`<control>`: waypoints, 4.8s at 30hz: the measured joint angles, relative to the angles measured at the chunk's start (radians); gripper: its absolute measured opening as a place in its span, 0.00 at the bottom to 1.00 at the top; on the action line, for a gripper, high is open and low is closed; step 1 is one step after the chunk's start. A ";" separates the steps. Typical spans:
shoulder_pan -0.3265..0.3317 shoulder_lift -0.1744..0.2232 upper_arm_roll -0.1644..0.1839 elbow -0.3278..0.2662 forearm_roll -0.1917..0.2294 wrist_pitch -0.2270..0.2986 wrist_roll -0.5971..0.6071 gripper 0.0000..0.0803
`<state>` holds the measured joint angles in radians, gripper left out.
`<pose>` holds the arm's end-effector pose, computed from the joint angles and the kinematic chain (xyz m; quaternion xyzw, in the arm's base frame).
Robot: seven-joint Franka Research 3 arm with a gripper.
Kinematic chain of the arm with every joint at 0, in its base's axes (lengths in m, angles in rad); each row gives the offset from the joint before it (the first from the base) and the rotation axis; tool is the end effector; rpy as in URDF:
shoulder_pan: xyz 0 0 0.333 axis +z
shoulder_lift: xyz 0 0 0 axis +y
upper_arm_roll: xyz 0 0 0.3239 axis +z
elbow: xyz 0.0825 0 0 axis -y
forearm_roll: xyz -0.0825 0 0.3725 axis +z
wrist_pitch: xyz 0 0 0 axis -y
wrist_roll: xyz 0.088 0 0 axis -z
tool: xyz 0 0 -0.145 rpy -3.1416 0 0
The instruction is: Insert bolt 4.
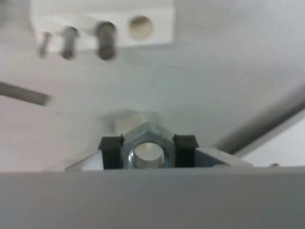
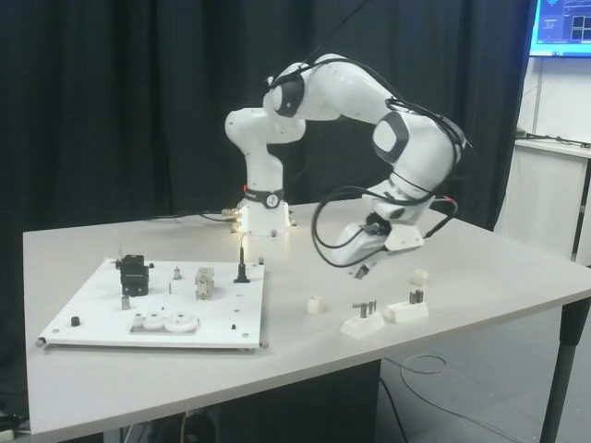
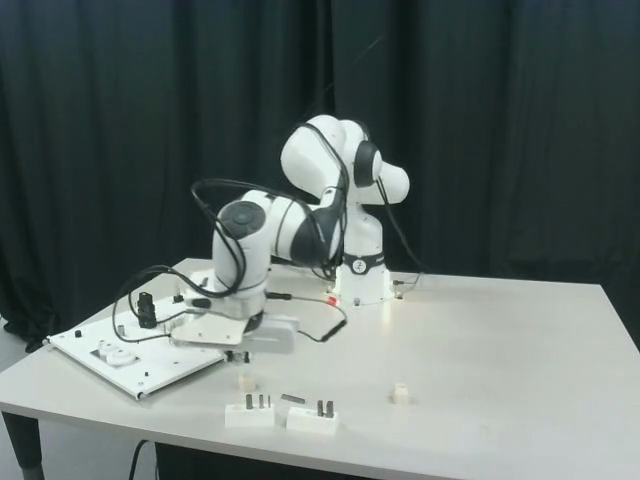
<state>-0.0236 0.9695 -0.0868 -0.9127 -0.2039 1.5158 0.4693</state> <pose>0.7204 -0.0888 0.2523 0.9403 -0.2546 -0.1504 0.1688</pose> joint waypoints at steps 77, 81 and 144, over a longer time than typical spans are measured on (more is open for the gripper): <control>-0.492 -0.033 -0.367 -0.159 0.320 0.427 -0.905 0.28; -0.513 -0.033 -0.375 -0.177 0.364 0.464 -0.935 0.28; -0.608 0.069 -0.377 -0.178 0.658 0.577 -1.372 0.28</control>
<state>-0.6312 1.0390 -0.4638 -1.0903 0.4537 2.0924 -0.9026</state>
